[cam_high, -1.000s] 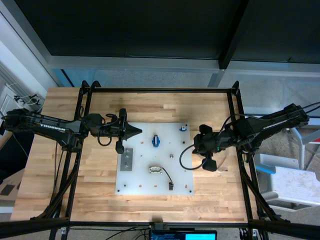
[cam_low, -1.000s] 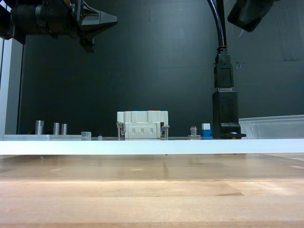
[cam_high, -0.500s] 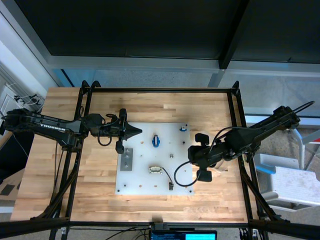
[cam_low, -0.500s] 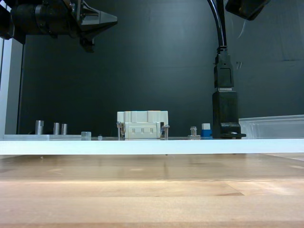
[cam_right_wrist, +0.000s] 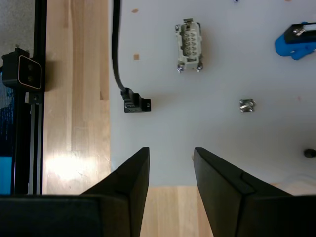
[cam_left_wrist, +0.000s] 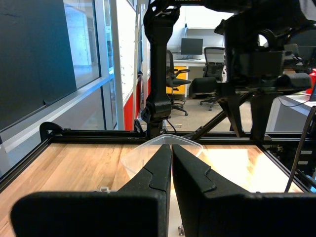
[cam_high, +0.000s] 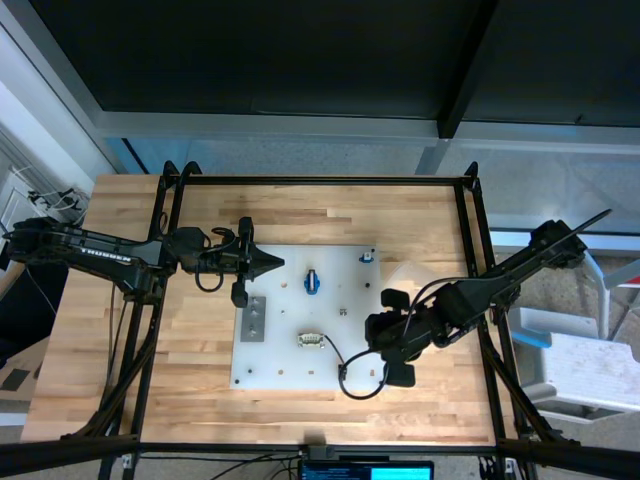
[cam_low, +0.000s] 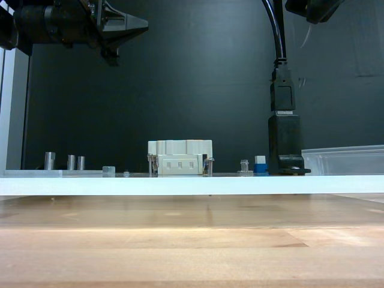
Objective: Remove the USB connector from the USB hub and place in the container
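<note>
Evidently approach step: right gripper (cam_right_wrist: 170, 160), jaws spread, hovers over board's (cam_high: 290, 345) near-right; USB connector (cam_right_wrist: 133, 102) plugged in there, ungrasped. Next: descend, pinch plug, pull up. Left gripper (cam_high: 272, 262) parked far-left, pinched together.

We see a grainy, faintly glossy wooden table (cam_high: 150, 380) under a smooth, matt white plastic board (cam_right_wrist: 222, 138). The USB connector (cam_right_wrist: 117, 64) looks like smooth black plastic and the container (cam_left_wrist: 148, 154) like clear, glossy plastic. The left gripper (cam_left_wrist: 171, 148), above the board's far left, and the right gripper (cam_right_wrist: 171, 150), above its near right, are matt black plastic.
</note>
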Tool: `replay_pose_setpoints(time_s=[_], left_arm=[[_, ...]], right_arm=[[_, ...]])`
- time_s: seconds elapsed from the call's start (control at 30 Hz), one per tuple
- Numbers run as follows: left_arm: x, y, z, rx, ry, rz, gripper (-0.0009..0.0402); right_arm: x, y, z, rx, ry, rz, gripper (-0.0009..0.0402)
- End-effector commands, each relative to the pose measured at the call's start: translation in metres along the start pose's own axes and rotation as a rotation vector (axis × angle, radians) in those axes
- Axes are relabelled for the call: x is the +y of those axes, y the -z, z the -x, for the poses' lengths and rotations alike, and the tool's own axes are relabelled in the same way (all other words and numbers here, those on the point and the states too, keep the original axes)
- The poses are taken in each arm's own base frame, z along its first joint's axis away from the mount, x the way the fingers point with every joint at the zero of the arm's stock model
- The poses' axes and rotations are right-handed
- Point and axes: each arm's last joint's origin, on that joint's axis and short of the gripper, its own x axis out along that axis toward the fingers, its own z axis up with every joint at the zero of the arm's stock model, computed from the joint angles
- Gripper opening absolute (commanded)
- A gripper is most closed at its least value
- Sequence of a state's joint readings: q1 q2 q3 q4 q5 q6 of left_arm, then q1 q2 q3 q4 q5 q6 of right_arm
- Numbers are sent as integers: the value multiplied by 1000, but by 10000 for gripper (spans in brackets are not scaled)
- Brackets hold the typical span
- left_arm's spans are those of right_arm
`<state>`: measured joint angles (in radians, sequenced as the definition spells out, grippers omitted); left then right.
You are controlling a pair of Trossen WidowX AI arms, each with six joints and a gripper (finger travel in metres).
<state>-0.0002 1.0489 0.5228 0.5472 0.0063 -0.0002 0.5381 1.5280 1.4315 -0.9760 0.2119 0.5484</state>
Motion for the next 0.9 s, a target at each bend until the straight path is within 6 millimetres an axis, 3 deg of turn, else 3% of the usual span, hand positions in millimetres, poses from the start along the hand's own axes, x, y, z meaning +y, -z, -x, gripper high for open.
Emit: replay_pose_setpoints(time_s=[0.03,0.9], left_arm=[[0,0,0,0,0,0,1],[0,0,0,0,0,0,1]], right_arm=[[5,0,-6,0,1,-10,136],[41,-1,-60,-36,7,-27,133]])
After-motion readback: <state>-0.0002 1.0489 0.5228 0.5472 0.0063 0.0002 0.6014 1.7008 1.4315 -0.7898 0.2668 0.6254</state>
